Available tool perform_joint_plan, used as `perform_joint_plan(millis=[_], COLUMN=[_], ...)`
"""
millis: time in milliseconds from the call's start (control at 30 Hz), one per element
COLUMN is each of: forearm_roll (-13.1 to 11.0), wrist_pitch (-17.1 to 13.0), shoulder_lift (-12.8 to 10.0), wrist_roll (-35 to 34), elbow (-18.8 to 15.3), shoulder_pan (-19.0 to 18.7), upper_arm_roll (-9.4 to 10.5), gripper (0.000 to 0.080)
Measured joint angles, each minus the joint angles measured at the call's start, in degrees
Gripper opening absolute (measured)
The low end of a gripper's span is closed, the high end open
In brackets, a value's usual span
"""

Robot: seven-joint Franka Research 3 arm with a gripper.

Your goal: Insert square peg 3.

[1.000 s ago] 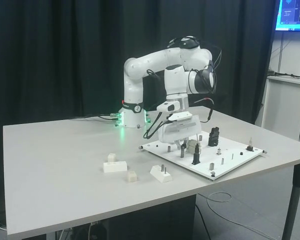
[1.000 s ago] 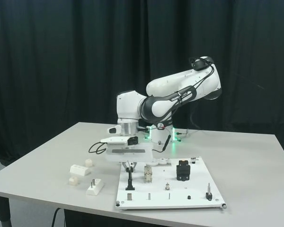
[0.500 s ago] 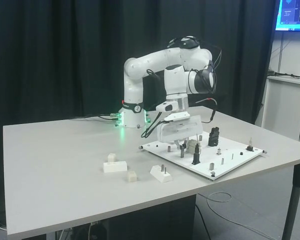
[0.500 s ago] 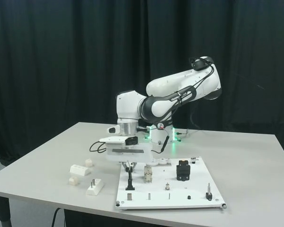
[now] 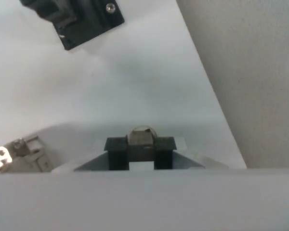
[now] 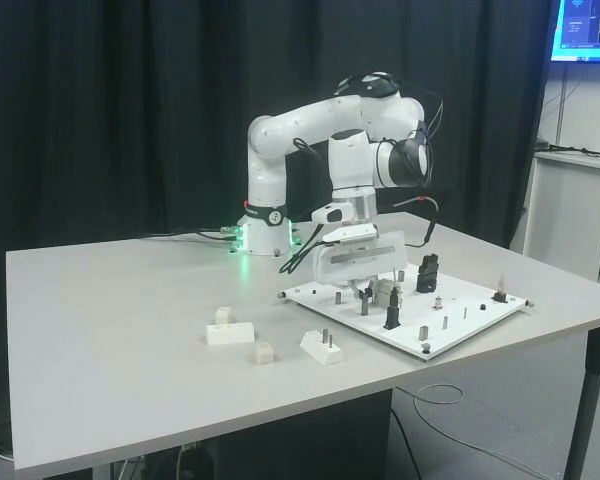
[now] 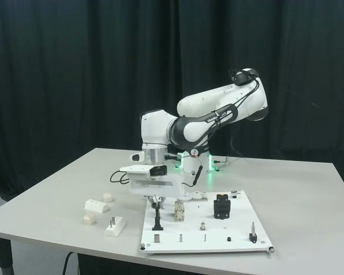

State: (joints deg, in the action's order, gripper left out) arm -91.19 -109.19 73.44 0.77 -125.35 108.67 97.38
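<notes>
grey table [image 6: 110, 300], white board [image 7: 241, 238], pincer [image 5: 140, 159] gripping peg [image 5: 140, 136]

lettering on arm [image 7: 209, 119] forearm too small to read; no other text legible.

The gripper [image 6: 363, 290] hangs low over the near-arm corner of the white board [image 7: 241, 243]; beside it stand a black post [image 7: 157, 217] and a small metal block [image 7: 179, 211], crowding that corner; a black block [image 7: 221, 206] rises near the board's middle, with thin pins [image 7: 203, 226] and a small black stand [image 7: 253, 235] spread toward the far edge; off the board, white blocks [image 6: 230, 330] and a white base with pegs [image 6: 322, 346] sit apart on the grey table [image 6: 110, 300]; wide bare tabletop lies around them.
</notes>
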Motion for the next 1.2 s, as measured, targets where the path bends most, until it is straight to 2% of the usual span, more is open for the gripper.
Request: perform_joint_plan(millis=[300, 667, 1200], forearm_roll=[0.0, 0.2, 1.7], wrist_pitch=[0.0, 0.0, 0.1], shoulder_lift=[0.0, 0.0, 0.0], wrist_roll=[0.6, 6.0, 13.7], elbow=[0.1, 0.2, 0.8], shoulder_pan=[0.0, 0.0, 0.0], upper_arm_roll=[0.01, 0.03, 0.02], gripper=[0.0107, 0.0107, 0.0107])
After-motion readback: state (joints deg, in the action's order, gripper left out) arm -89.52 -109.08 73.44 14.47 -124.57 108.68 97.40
